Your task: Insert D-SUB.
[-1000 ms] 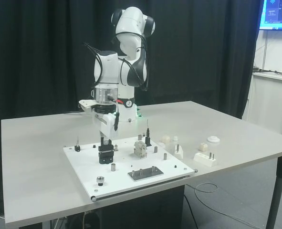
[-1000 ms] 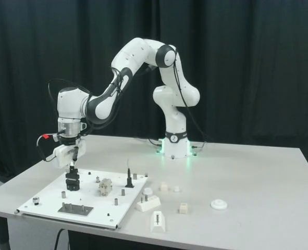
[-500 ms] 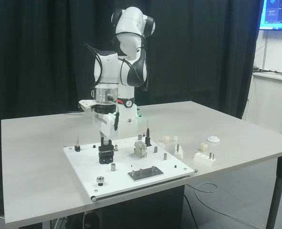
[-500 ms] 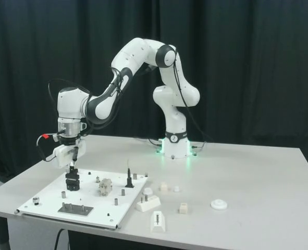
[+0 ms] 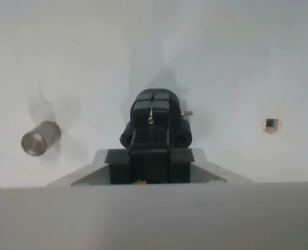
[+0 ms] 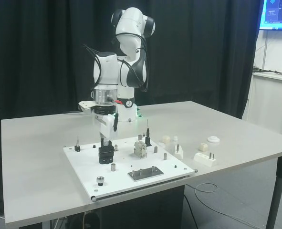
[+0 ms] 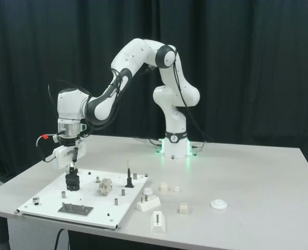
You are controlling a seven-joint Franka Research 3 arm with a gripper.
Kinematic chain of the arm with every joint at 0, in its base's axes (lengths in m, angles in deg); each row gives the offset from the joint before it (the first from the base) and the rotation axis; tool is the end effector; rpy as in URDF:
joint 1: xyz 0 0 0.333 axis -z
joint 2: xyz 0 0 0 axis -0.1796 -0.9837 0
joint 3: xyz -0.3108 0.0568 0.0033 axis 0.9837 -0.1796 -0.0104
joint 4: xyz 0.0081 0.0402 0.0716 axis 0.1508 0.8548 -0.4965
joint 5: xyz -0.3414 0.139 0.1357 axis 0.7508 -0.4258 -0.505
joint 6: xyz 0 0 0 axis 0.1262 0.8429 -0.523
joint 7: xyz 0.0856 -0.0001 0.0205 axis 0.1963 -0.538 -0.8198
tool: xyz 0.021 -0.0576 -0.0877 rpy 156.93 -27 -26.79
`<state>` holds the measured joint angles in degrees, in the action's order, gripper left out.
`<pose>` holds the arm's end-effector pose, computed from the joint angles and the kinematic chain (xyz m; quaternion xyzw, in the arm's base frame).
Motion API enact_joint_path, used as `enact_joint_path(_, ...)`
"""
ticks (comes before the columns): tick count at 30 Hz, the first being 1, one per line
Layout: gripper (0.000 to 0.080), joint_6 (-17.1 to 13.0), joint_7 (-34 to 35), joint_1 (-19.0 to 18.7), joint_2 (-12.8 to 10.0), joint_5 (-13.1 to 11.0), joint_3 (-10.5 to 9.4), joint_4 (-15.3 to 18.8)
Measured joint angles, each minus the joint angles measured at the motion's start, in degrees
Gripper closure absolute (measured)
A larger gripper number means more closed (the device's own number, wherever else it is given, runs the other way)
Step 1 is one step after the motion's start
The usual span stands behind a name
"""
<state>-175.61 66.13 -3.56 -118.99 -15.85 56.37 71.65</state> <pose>0.5540 -0.3368 0.2744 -0.3647 0.9298 -0.0428 0.0258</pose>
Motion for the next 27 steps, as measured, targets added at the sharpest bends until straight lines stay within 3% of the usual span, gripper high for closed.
enact_joint_path(17, 0.0654, 0.4, 0.5, 0.2, 0.0, -0.7, 0.20, 0.1)
enact_joint_path(18, 0.0400, 0.6, 0.7, 0.2, 0.0, -1.0, 0.24, 0.1)
enact_joint_path(24, 0.0400, 1.0, -1.2, 0.2, 0.1, -1.5, 0.48, -0.4)
enact_joint_path(25, 0.0128, 1.0, -2.0, 0.2, 0.2, -1.5, 0.50, -0.5)
enact_joint_path(26, 0.0128, 1.0, -2.5, 0.2, 0.2, -1.5, 0.54, -0.7)
enact_joint_path(27, 0.0033, 1.0, -2.7, 0.2, 0.2, -1.5, 0.59, -0.9)
